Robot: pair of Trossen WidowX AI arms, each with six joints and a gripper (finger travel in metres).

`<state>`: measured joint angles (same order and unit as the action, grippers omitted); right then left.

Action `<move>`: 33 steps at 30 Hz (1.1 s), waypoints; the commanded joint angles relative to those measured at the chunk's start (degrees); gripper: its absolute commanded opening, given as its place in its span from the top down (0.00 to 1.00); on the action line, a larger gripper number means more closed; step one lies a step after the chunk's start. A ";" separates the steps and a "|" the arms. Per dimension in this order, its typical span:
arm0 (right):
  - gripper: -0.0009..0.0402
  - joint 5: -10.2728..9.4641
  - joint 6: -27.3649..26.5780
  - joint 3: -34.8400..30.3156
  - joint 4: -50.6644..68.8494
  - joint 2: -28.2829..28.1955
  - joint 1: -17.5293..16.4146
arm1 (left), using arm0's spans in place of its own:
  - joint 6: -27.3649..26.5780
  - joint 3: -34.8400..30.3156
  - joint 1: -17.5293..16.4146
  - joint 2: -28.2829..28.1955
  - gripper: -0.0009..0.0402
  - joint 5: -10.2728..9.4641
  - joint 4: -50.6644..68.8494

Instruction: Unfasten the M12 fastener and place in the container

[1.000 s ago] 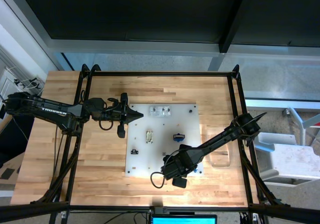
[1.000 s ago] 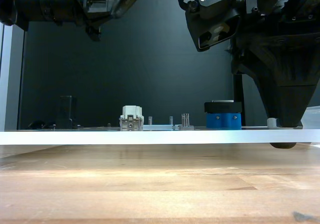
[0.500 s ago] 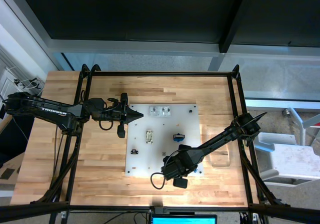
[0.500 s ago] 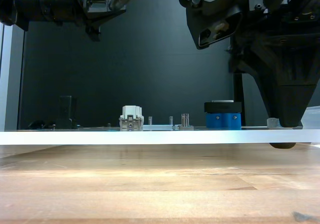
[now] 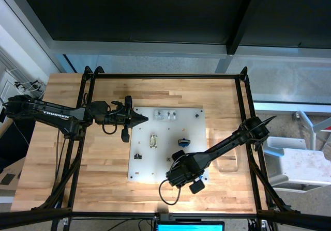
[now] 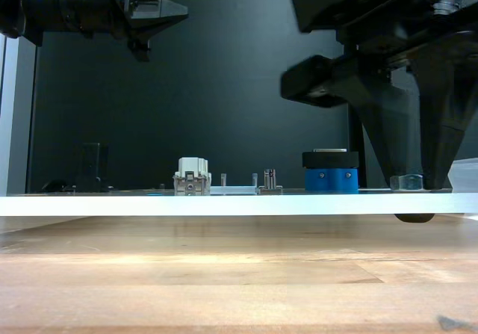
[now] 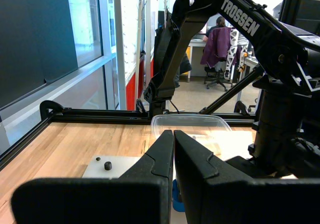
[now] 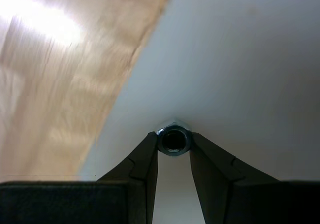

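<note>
The small silver M12 nut [image 8: 173, 140] is pinched between the fingertips of my right gripper [image 8: 173, 145], which is shut on it. In the low view the nut [image 6: 407, 181] sits right at the surface of the white board [image 6: 224, 203], under the downward-pointing right gripper [image 6: 408, 184]. I cannot tell whether it is on its stud, which is hidden. From above, my right gripper [image 5: 200, 176] stands at the board's near right edge. The clear container [image 5: 227, 154] lies right of the board and holds nothing I can see. My left gripper [image 5: 145, 119] hovers shut over the board's far left edge.
On the white board [image 5: 155, 164] stand a blue block [image 5: 184, 141], a pale connector [image 5: 153, 140] and small silver posts [image 5: 166, 116]. Black frame rails [image 5: 243, 112] border the wooden table. The left wrist view shows the container [image 7: 190, 123] and the right arm beyond it.
The right wrist has rotated about its axis while staying on the nut; its camera housing swung round. The left arm has not moved.
</note>
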<state>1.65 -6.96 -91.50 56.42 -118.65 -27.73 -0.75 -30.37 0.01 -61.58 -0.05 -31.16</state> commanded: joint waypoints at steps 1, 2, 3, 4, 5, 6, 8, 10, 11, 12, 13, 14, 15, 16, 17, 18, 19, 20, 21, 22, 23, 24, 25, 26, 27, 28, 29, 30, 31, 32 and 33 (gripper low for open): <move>0.96 -0.20 -10.08 -0.02 0.39 0.00 0.00 | 0.00 0.00 0.00 -0.02 0.98 0.00 -0.02; 0.96 -0.17 -12.90 -0.02 0.42 0.00 0.00 | 0.00 0.00 0.00 -0.02 0.98 0.00 -0.02; 0.95 -0.17 -15.85 -0.02 0.44 0.00 0.00 | 0.00 0.00 -0.02 -0.02 0.98 0.00 -0.02; 0.95 -0.17 -18.91 0.00 0.48 0.00 0.00 | 0.00 0.00 0.00 -0.02 0.98 0.00 -0.02; 0.95 -0.17 -22.12 -0.02 0.55 0.00 -0.02 | 0.00 0.00 0.00 -0.02 0.98 0.00 -0.02; 0.94 -0.17 -25.16 -0.02 0.66 0.00 0.00 | 0.00 0.00 -0.02 -0.02 0.98 0.00 -0.02; 0.93 -0.15 -30.80 -0.02 1.11 0.00 -0.04 | 0.00 0.00 0.00 -0.02 0.98 0.00 -0.02; 0.91 -0.13 -34.80 -0.02 1.44 0.00 -0.02 | 0.00 0.00 -0.02 -0.02 0.98 0.00 -0.02; 0.91 -0.13 -36.11 -0.02 1.42 0.00 -0.04 | 0.00 0.00 0.00 -0.02 0.98 0.00 -0.02; 0.90 -0.13 -36.89 -0.02 1.42 0.00 -0.02 | 0.00 0.00 0.00 -0.02 0.98 0.00 -0.02; 0.89 -0.13 -37.35 -0.02 1.40 0.00 -0.02 | 0.00 0.00 -0.02 -0.02 0.98 0.00 -0.02; 0.88 -0.13 -37.48 0.00 1.40 0.00 -0.02 | 0.00 0.00 0.00 -0.02 0.98 0.00 -0.02; 0.87 -0.13 -37.48 -0.02 1.42 0.00 -0.02 | 0.00 0.00 0.00 -0.02 0.98 0.00 -0.02; 0.86 -0.13 -37.46 -0.02 1.40 0.00 -0.02 | 0.00 0.00 0.00 -0.02 0.98 0.00 -0.02; 0.85 -0.13 -37.46 -0.02 1.40 0.00 -0.02 | 0.00 0.00 -0.02 -0.02 0.98 0.00 -0.02; 0.84 -0.15 -37.46 -0.02 1.40 0.00 -0.02 | 0.00 0.00 0.00 -0.02 0.98 0.00 -0.02; 0.82 -0.15 -37.46 -0.02 1.38 0.00 -0.04 | 0.00 0.00 0.00 -0.02 0.98 0.00 -0.02; 0.80 -0.17 -37.46 -0.02 1.38 0.00 -0.02 | 0.00 0.00 -0.02 -0.02 0.98 0.00 -0.02; 0.78 -0.20 -37.44 -0.02 1.38 0.00 -0.02 | 0.00 0.00 0.00 -0.02 0.98 0.02 -0.02; 0.76 -0.20 -37.44 -0.02 1.36 0.02 -0.04 | 0.00 0.00 0.00 -0.02 0.98 0.00 -0.02; 0.73 -0.20 -37.44 -0.02 1.38 0.02 -0.07 | 0.00 0.00 -0.02 -0.02 0.98 0.00 -0.02; 0.71 -0.20 -37.44 -0.02 1.40 0.04 -0.07 | 0.00 0.00 0.00 -0.02 0.98 0.00 -0.02; 0.68 -0.20 -37.44 -0.04 1.40 0.04 -0.07 | 0.00 0.00 0.00 -0.02 0.98 0.00 -0.02; 0.65 -0.22 -37.44 -0.15 1.46 0.04 -0.09 | 0.00 0.00 -0.02 -0.02 0.98 0.00 -0.02; 0.61 -0.26 -37.40 -0.26 1.53 0.04 -0.13 | 0.00 0.00 0.00 -0.02 0.98 0.02 -0.02; 0.58 -0.26 -37.29 -0.39 1.53 0.04 -0.17 | 0.00 0.00 0.00 -0.02 0.98 0.00 -0.02; 0.55 -0.26 -37.22 -0.55 1.55 0.04 -0.20 | 0.00 0.00 0.00 -0.02 0.98 0.00 -0.02; 0.52 -0.26 -37.13 -0.66 1.60 0.04 -0.24 | 0.00 0.00 -0.02 -0.02 0.98 0.00 -0.02; 0.49 -0.22 -36.98 -0.76 1.64 0.04 -0.28 | 0.00 0.00 0.00 -0.02 0.98 0.00 -0.02; 0.46 -0.24 -36.92 -0.92 2.03 0.09 -0.31 | 0.00 0.00 0.00 -0.02 0.98 0.00 -0.02; 0.44 -0.24 -36.57 -1.11 2.64 0.26 -0.31 | 0.00 0.00 -0.02 -0.02 0.98 0.00 -0.02</move>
<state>1.37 -43.97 -92.31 58.57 -118.61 -27.97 -0.78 -30.37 0.01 -61.60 -0.08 -31.16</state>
